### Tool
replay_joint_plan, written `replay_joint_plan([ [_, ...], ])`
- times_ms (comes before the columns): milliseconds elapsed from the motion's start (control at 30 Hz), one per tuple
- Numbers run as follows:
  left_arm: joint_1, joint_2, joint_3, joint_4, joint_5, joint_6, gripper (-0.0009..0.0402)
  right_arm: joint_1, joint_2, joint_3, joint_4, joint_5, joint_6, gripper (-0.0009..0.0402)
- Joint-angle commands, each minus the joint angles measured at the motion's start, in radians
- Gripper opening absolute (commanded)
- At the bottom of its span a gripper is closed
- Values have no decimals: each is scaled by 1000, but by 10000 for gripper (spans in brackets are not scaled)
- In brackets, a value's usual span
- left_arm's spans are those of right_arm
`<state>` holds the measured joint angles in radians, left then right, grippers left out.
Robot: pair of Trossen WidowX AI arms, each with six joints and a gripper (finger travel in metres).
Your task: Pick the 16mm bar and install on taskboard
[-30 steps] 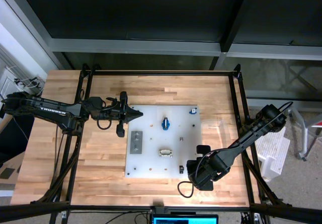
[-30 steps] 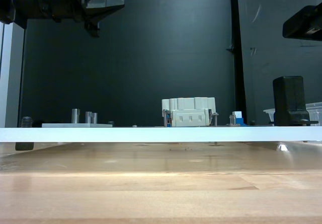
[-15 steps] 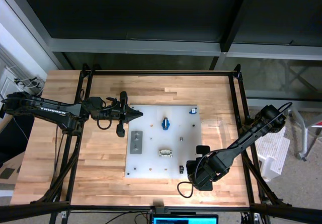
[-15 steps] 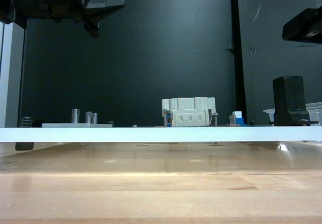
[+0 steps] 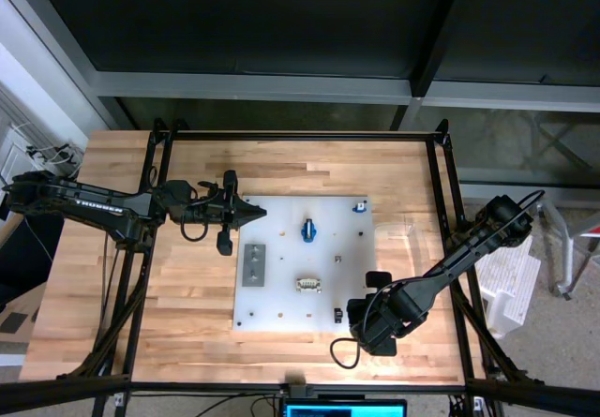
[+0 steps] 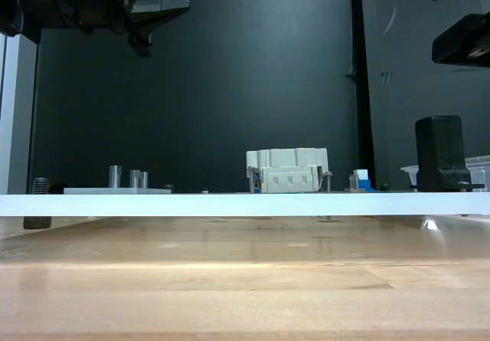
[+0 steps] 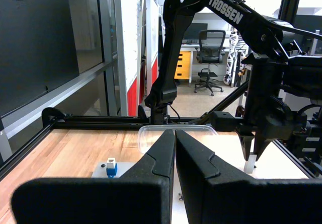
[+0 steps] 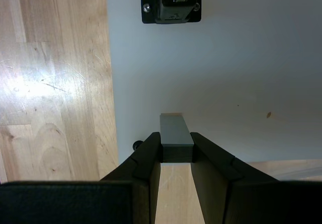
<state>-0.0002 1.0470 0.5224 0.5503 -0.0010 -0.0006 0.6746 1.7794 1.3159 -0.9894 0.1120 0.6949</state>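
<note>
Looking down from above, I see the right tool (image 5: 364, 320) hanging over the near right corner of the taskboard (image 5: 272, 295), a white square flat plate on the pale wooden bench (image 5: 187, 323). The left tool (image 5: 255, 213) sits out of the way above the plate's left edge. To my eye the step in hand is carrying the peg to its seat. That seat is probably the grey rectangular metal block (image 5: 253, 263) with holes, well apart on the plate's left side.

From bench height the left tool (image 6: 157, 4) hangs high. The grey block (image 6: 115, 191) reads as a low slab with short shiny studs. A boxy beige plastic connector (image 6: 287, 171) and a matte black upright fitting (image 6: 439, 153) stand in between, so I'd travel high over them.

The left wrist view shows the left tool (image 7: 175, 138) with its fingers pressed together on nothing, and a clear plastic tray (image 7: 176, 132) beyond.

The right wrist view has the right tool (image 8: 176, 142) pinching the 16mm bar (image 8: 175, 128), a short smooth grey metal peg. It sits between the black fingers (image 8: 150, 156), above the plate's smooth white corner. Smooth metal can slip, so I'd keep the squeeze firm. I'd bring the peg plumb over the hole, lower it straight, and let go only once it seats.
</note>
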Motion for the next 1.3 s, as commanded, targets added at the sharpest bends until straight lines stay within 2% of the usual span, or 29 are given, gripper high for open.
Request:
replay_joint_plan([
  [33,0,0,0,0,0,0,0,0,0,-4,4,1,1,12],
  [867,0,0,0,0,0,0,0,0,0,-13,18,20,-5,11],
  [1167,0,0,0,0,0,0,0,0,0,-20,30,15,-7,11],
  [1300,0,0,0,0,0,0,0,0,0,-20,31,0,-12,11],
])
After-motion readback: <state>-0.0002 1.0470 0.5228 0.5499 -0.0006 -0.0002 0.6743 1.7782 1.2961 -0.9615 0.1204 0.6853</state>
